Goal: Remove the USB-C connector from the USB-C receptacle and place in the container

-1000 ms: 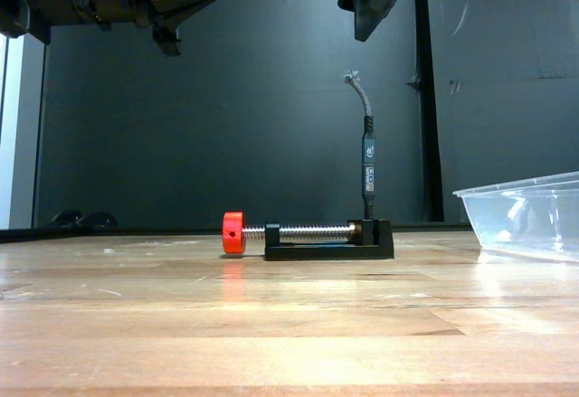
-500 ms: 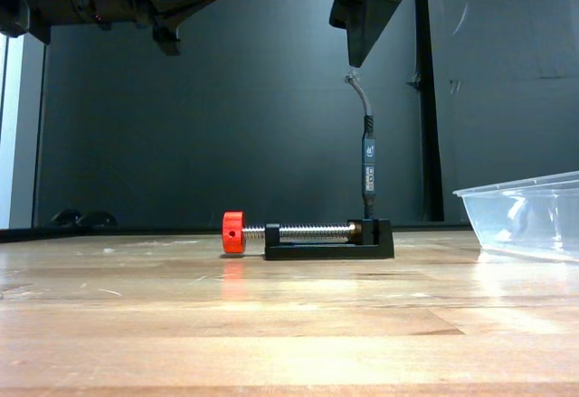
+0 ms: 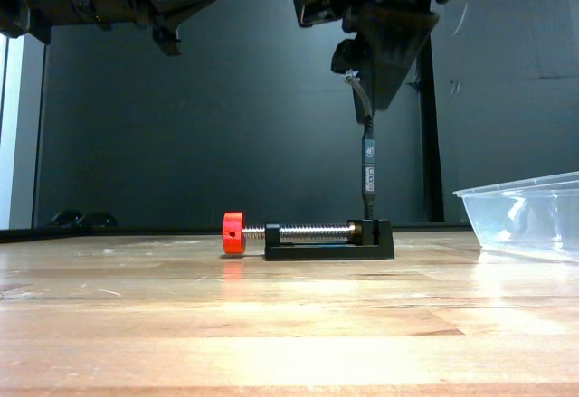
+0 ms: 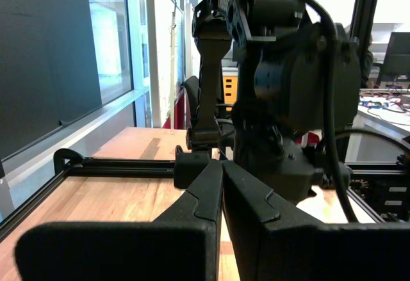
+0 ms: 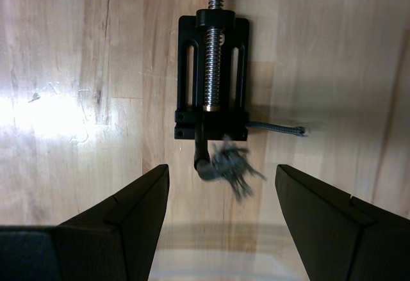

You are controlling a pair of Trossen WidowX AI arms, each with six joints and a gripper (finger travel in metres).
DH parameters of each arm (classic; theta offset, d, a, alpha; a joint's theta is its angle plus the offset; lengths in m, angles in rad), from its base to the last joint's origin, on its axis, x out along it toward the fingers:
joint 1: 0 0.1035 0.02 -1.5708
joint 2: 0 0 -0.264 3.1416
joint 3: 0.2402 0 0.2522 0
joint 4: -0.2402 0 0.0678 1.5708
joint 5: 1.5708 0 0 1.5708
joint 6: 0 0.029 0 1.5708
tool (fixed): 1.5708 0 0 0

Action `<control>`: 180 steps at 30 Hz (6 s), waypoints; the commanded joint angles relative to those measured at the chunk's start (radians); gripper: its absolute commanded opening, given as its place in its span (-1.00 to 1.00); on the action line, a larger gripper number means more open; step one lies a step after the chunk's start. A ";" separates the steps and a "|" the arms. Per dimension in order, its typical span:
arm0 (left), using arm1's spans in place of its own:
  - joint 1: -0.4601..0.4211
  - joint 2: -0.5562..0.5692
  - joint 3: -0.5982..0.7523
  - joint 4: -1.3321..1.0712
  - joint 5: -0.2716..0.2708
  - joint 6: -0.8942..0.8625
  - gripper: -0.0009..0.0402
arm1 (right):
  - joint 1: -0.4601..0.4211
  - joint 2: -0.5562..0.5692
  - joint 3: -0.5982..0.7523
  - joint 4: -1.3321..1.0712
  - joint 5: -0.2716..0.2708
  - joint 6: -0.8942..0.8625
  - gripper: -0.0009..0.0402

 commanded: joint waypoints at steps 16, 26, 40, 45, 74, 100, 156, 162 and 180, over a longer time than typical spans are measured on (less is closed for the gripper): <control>0.000 0.000 0.000 0.000 0.000 0.000 -0.96 | 0.007 -0.002 -0.129 0.149 -0.001 0.023 -0.05; 0.000 0.000 0.000 0.000 0.000 0.000 -0.96 | 0.007 -0.002 -0.129 0.164 0.000 0.023 -0.53; 0.000 0.000 0.000 0.000 0.000 0.000 -0.96 | 0.007 -0.002 -0.129 0.162 0.001 0.026 -0.93; 0.000 0.000 0.000 0.000 0.000 0.000 -0.96 | 0.007 -0.005 -0.126 0.160 0.001 0.027 -0.95; 0.000 0.000 0.000 0.000 0.000 0.000 -0.96 | 0.023 -0.132 -0.078 0.064 0.000 0.023 -0.96; 0.000 0.000 0.000 0.000 0.000 0.000 -0.96 | 0.122 -0.566 -0.627 0.069 0.000 0.091 -0.92; 0.000 0.000 0.000 0.000 0.000 0.000 -0.96 | -0.135 -0.822 -0.797 1.081 0.013 -0.079 -0.95; 0.000 0.000 0.000 0.000 0.000 0.000 -0.96 | -0.177 -0.847 -0.949 1.401 -0.037 -0.026 -0.96; 0.000 0.000 0.000 0.000 0.000 0.000 -0.96 | -0.179 -0.866 -1.092 1.643 -0.063 0.001 -0.96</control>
